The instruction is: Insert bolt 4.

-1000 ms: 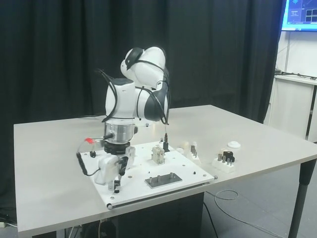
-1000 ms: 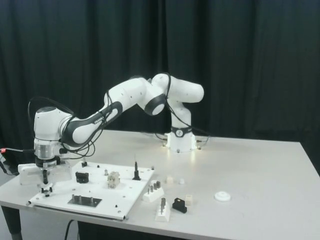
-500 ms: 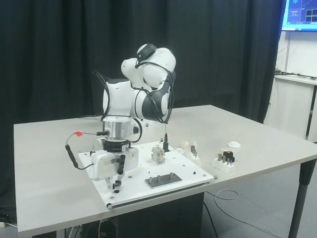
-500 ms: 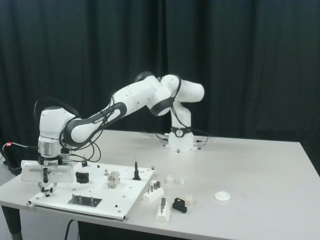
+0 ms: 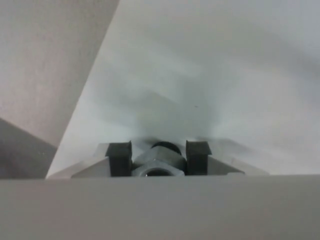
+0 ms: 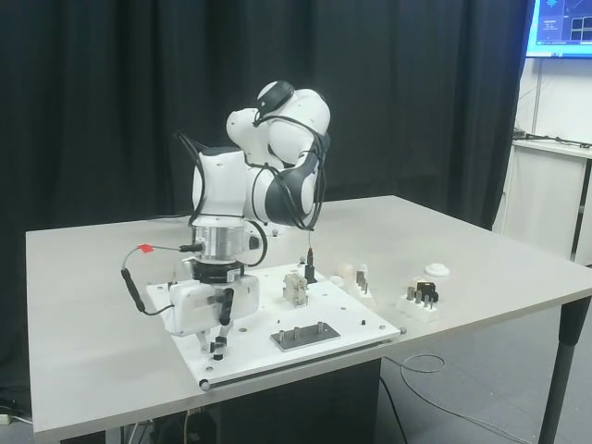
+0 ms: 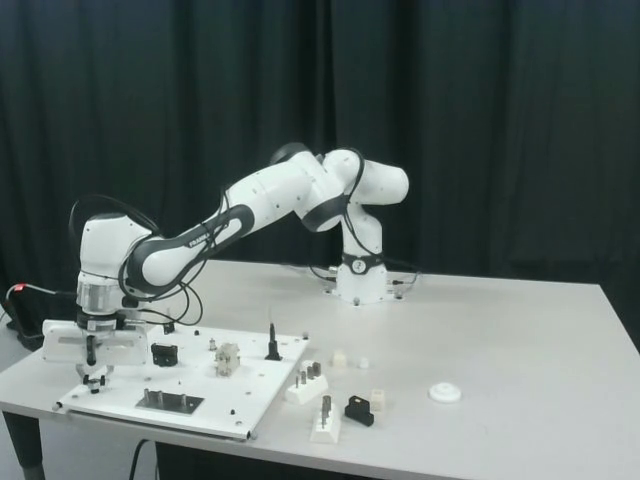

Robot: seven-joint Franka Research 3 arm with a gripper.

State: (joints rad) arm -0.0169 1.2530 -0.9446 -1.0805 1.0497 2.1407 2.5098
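Gripping bolt (seemingly seated), pincer low.

Bolt between pincer fingers — on board

White arm reaches out long and low from its base, elbow raised, forearm sloping down away from the base, wrist vertical, pointing straight down. Gripper hangs below the wrist, far from the base; in the wrist view its two black fingertips stand close together, clamped either side of a grey bolt head
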